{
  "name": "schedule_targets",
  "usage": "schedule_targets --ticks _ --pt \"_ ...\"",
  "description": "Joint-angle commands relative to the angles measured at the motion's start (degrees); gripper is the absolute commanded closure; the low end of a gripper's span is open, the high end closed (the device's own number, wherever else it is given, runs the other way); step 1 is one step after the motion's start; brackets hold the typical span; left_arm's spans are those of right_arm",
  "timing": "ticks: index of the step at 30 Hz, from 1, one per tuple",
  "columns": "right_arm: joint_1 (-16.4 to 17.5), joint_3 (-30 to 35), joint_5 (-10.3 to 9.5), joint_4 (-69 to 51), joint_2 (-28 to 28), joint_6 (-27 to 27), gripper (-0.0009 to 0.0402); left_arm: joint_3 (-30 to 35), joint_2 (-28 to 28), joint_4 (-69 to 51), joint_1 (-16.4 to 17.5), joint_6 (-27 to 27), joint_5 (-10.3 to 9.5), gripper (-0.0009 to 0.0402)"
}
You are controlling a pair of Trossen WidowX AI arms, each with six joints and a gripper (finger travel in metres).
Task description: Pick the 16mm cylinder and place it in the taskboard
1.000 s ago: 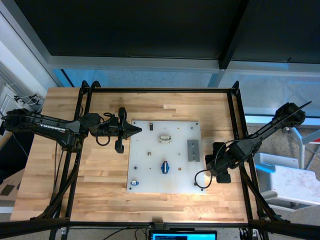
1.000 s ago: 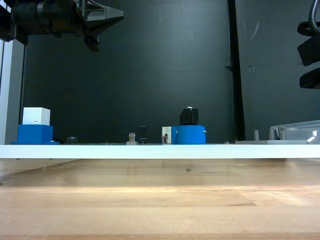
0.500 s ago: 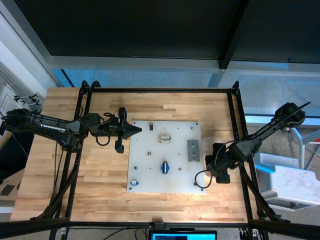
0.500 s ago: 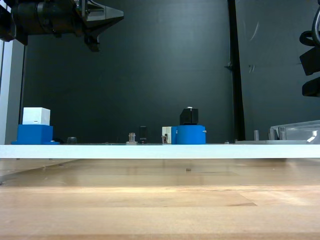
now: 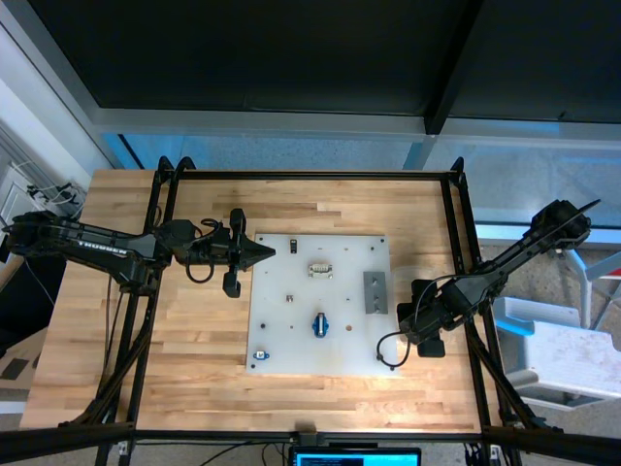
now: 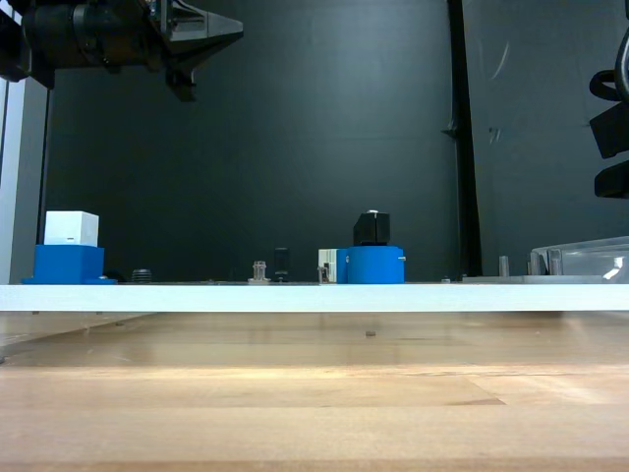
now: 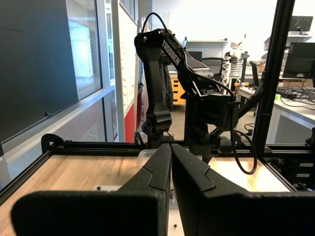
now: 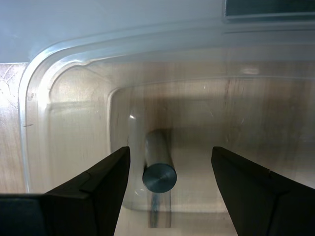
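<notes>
The 16mm cylinder (image 8: 158, 167), a short grey metal peg, lies on the floor of a clear plastic tray (image 8: 69, 98). My right gripper (image 8: 170, 174) hangs open above it, one finger on each side, touching nothing. From above, the right gripper (image 5: 420, 322) points down just past the right edge of the taskboard (image 5: 291, 330), a white square plate. My left gripper (image 5: 262, 251) is shut and empty, held high by the board's back left corner, with its fingertips (image 7: 171, 147) pressed together.
On the taskboard stand a blue knob part (image 5: 319, 325), a grey block (image 5: 375, 291), a silvery connector (image 5: 319, 268) and a blue-and-white piece (image 6: 67, 251). The clear tray (image 6: 588, 256) rests at the board's right side. A black frame (image 5: 456, 233) runs around the table.
The right gripper has sunk a little lower over the tray. The left arm has not moved.
</notes>
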Motion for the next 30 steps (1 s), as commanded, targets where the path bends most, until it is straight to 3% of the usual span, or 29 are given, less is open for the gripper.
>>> schedule_targets --ticks 1,10,30 --pt "0.04 0.07 -0.04 0.02 -0.02 0.00 0.0182 0.00 0.02 0.00 0.00 0.00 0.02 0.0393" --pt "0.09 0.04 -1.25 0.17 -0.02 -0.04 0.0226 0.00 0.02 0.00 0.02 0.02 0.02 0.0393" --pt "0.09 0.04 -1.27 0.79 -0.02 -0.04 0.0300 0.00 0.02 0.00 0.02 0.00 0.00 0.0393"
